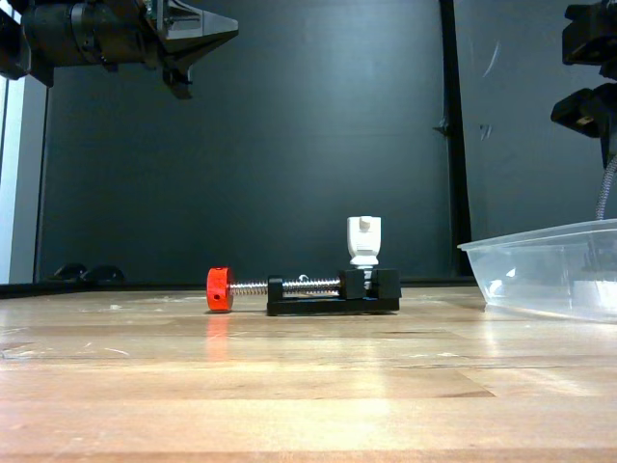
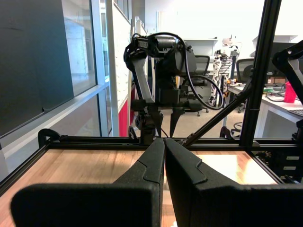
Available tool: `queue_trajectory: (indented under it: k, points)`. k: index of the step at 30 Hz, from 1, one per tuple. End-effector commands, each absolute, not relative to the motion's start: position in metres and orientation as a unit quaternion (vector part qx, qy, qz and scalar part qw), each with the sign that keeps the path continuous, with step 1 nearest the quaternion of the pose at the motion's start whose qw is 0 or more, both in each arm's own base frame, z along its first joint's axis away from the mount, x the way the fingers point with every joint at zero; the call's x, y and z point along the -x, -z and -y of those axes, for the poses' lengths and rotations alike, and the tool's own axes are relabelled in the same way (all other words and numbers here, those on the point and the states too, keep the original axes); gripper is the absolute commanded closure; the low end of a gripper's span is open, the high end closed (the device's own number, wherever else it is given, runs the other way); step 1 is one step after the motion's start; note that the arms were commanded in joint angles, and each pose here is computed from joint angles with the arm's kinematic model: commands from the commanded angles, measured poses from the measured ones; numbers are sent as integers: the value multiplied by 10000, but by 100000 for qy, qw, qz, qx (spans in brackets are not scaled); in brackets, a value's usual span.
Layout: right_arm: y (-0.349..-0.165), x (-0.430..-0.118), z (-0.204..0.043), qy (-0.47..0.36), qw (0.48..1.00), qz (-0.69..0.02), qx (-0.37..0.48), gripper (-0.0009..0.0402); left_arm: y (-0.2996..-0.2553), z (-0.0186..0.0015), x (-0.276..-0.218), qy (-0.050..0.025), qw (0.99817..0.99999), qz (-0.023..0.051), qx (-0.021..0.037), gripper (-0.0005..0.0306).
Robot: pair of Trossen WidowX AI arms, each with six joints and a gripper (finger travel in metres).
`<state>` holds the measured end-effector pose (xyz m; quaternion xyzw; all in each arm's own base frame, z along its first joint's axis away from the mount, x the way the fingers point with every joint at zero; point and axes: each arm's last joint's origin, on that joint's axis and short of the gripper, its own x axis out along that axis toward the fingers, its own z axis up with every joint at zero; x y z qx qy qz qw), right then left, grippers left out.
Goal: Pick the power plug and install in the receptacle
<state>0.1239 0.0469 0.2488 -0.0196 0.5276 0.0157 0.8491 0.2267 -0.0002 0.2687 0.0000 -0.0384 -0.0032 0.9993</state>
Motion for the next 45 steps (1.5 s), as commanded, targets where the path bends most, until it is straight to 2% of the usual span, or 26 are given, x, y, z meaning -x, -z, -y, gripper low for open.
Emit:
queue_trajectory:
  k: [1, 6, 13, 30, 45]
  points:
    - [-2418, -1277, -500, -1817, 84921, -52742, 1852, 239, -2686, 2, -2268, 324, 99926, 3823, -23, 300]
    - [-2353, -1349, -531, -771, 84529, -53404, 1528, 216, -2686, 2, -2268, 343, 99926, 3823, -22, 300]
    - [-2270, -1467, -583, 882, 83803, -54541, 1263, 204, -2686, 2, -2268, 343, 99926, 3823, -22, 300]
    - [-2063, -1713, -684, 3528, 83161, -55419, 690, 203, -2686, 2, -2268, 343, 99926, 3823, -22, 300]
    - [-1978, -1665, -687, 3462, 83841, -54392, -431, 204, -2686, 2, -2268, 324, 99926, 3823, -4, 300]
